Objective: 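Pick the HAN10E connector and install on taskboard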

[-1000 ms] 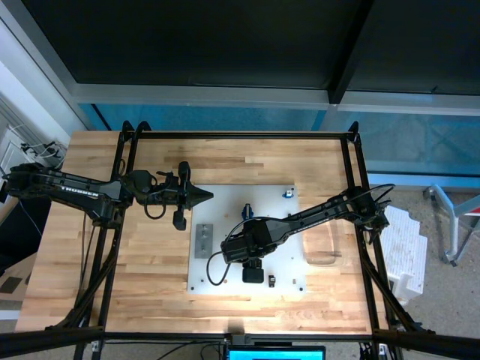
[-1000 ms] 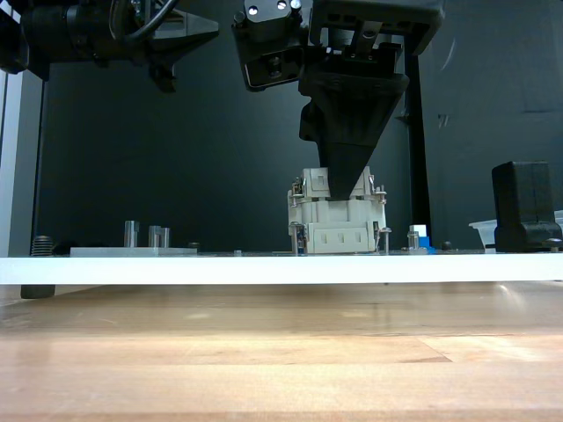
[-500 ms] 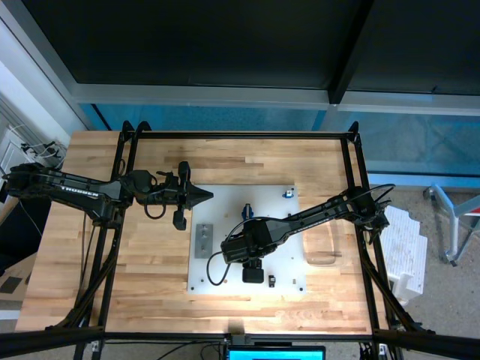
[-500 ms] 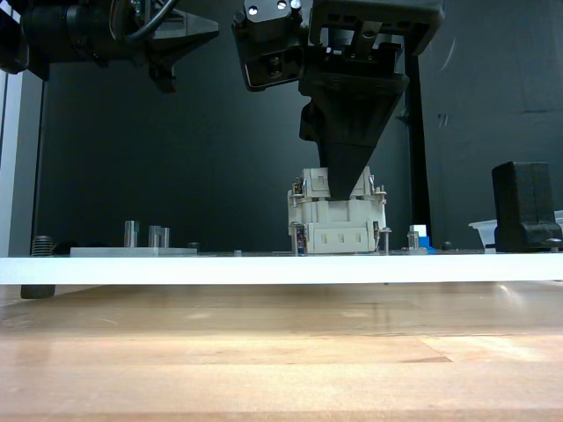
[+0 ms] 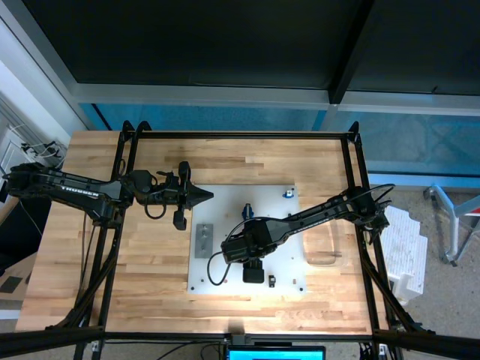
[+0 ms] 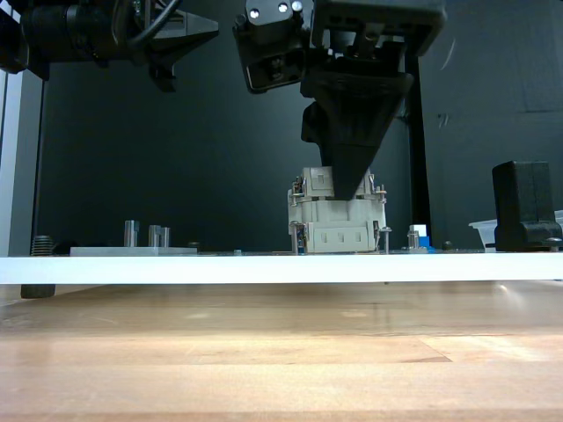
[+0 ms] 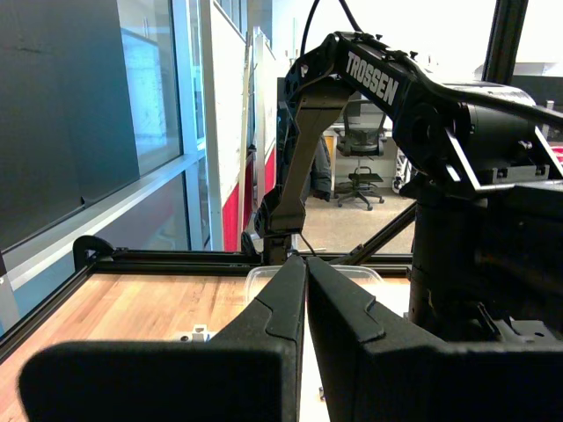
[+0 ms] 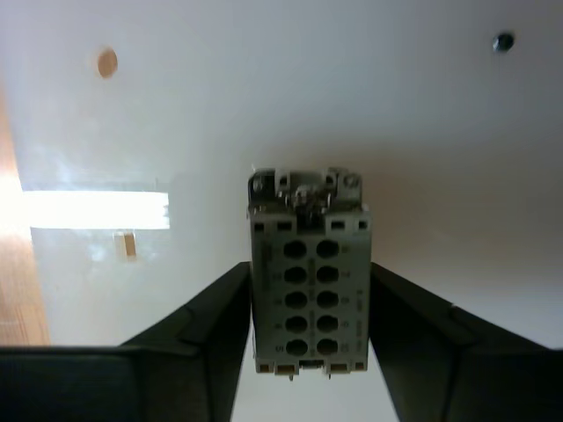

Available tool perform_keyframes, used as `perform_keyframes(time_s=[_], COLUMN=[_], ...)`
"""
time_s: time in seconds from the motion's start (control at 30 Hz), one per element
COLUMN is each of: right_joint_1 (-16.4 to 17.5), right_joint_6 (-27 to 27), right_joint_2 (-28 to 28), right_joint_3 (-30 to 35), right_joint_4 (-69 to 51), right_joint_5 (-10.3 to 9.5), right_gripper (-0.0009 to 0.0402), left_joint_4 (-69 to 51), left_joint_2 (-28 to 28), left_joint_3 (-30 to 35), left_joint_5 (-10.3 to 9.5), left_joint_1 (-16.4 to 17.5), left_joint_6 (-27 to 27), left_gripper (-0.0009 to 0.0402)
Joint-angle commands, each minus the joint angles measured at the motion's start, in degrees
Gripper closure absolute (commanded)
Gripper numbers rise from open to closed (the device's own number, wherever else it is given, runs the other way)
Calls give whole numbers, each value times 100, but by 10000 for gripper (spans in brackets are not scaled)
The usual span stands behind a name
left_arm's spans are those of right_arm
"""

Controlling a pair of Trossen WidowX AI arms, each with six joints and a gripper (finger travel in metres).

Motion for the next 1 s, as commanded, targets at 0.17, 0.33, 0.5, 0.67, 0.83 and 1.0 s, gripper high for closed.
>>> perform_keyframes(time_s=[0.17,0.33,0.5,0.67,0.83,1.0], right_joint_1=[2,4,2,2,2,2], right_joint_6=[-13,-13,-13,-13,-13,-15], right_joint_2=[-81,-184,-378,-546,-555,-566], right_joint_3=[26,26,26,26,26,26], right_joint_4=[52,-33,-162,-199,-208,-205], right_joint_5=[-28,-24,20,37,24,20], right_gripper=[94,47,35,36,36,36], left_joint_4=[0,2,0,0,0,0], left_joint_2=[2,2,2,2,2,2], left_joint_3=[0,0,0,0,0,0], left_joint_5=[0,0,0,0,0,0], left_joint_1=[2,0,0,0,0,0], left_joint_6=[0,0,0,0,0,0], left_gripper=[392,392,392,392,392,392])
